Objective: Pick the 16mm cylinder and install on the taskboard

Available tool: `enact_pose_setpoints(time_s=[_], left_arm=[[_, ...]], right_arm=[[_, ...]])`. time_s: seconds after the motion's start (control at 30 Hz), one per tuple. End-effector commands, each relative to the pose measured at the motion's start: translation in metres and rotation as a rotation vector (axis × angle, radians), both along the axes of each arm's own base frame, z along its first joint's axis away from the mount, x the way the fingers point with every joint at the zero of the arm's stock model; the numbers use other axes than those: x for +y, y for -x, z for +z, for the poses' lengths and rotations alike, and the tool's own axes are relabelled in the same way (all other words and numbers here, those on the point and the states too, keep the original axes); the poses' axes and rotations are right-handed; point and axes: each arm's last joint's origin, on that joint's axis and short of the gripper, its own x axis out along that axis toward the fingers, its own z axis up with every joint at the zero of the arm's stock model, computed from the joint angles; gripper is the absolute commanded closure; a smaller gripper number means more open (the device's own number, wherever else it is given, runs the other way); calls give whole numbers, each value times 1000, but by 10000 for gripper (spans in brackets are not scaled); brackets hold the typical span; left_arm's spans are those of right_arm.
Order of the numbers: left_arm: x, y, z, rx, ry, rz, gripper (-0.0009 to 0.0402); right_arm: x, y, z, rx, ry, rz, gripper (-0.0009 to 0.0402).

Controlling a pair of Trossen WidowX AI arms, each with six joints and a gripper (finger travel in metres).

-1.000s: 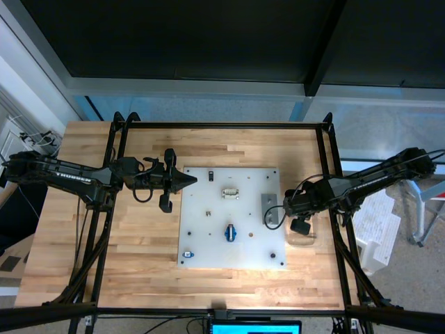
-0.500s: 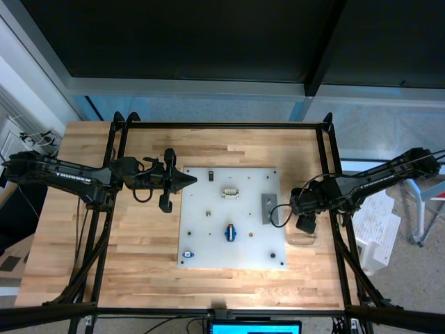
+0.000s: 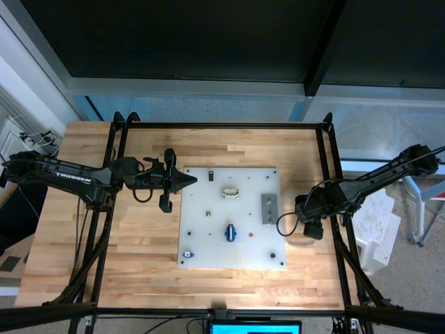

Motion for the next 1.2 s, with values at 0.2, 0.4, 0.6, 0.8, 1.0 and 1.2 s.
enact_pose_setpoints(time_s=[0.2, 0.4, 0.6, 0.8, 1.0, 1.2], left_arm=[[0, 0, 0, -1, 0, 0, 392], [0, 0, 0, -1, 0, 0, 392], [0, 0, 0, 0, 0, 0, 392], [0, 0, 0, 0, 0, 0, 392], [0, 0, 0, 0, 0, 0, 392], [0, 0, 0, -1, 0, 0, 392]], right_arm=[[7, 6, -16, -12, -13, 72, 161], [7, 8, -27, -40, -25, 94, 165], [8, 8, -27, -49, -28, 92, 206], [10, 4, -22, -68, -37, 85, 276], [10, 3, -20, -79, -33, 85, 340], [10, 3, -20, -79, -33, 84, 396]])
